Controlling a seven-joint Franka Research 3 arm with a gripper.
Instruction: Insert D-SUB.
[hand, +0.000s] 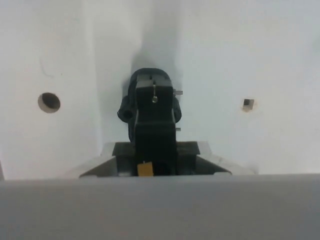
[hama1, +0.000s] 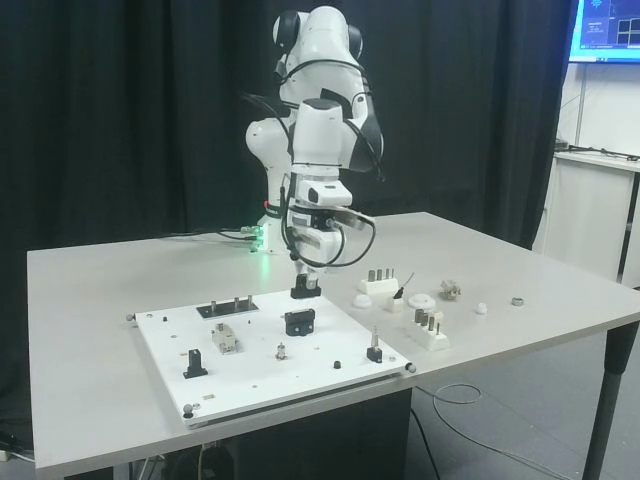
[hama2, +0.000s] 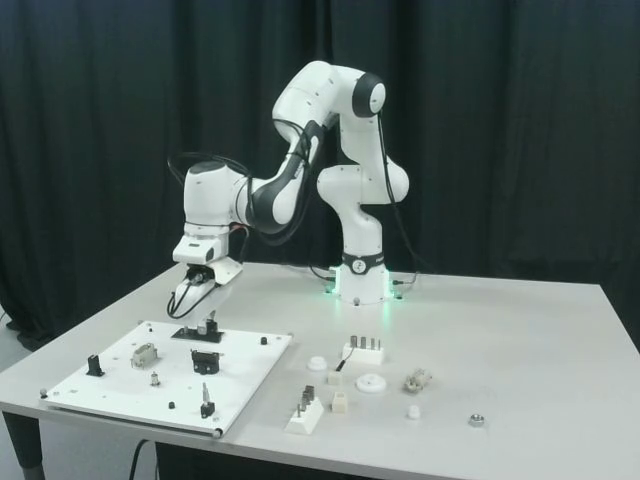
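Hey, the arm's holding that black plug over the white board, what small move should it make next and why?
Probably a slow, straight descent. The gripper holds the black D-SUB plug above the white board, and the black socket sits just below, seemingly nearly in line with the plug, with a gap between them.

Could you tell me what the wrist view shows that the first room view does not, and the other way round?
Only the wrist view shows two holes in the white board and the black D-SUB connector close up between the fingers. Only the first room view shows the whole white arm, the grey table and the loose white parts beside the board. Both show the connector, held by the gripper, above the board.
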